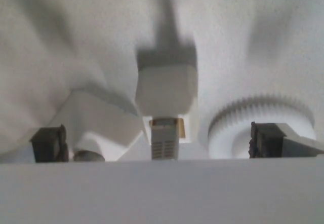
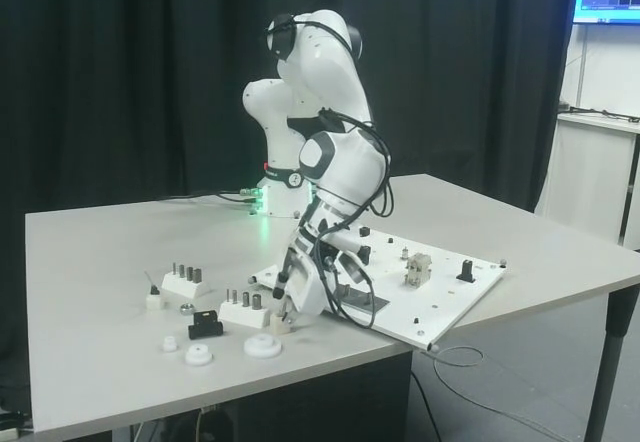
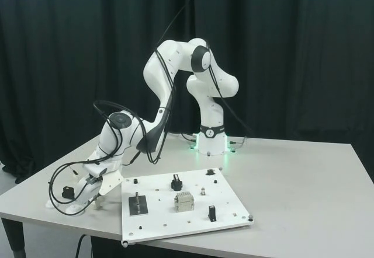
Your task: Pick Ethernet.
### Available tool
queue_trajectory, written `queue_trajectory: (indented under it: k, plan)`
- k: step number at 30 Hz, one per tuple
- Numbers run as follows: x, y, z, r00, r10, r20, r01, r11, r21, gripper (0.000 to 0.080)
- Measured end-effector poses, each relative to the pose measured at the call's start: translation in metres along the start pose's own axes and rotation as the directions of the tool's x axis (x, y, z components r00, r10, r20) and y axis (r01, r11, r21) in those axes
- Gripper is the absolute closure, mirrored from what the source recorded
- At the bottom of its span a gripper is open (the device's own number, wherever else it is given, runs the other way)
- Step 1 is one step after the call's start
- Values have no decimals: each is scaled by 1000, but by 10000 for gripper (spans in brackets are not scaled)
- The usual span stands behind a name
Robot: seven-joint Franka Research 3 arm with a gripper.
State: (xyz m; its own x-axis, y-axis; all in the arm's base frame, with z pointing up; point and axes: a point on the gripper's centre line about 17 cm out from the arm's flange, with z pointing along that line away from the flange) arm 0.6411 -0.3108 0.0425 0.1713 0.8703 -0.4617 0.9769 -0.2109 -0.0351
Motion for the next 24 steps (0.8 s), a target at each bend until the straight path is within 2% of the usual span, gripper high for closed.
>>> queue_trajectory:
  k: [11, 12, 17, 18, 24]
  plan:
    - [2, -2, -4, 1000, -3, -1, 3, 1000, 9, 3]
    - [2, -2, -4, 1000, -3, -1, 3, 1000, 9, 124]
    - [2, -2, -6, 1000, -3, -2, 3, 1000, 7, 124]
    - [3, -2, -6, 1000, -3, -2, 3, 1000, 7, 306]
    - [3, -1, -6, 1000, -3, -2, 3, 1000, 7, 306]
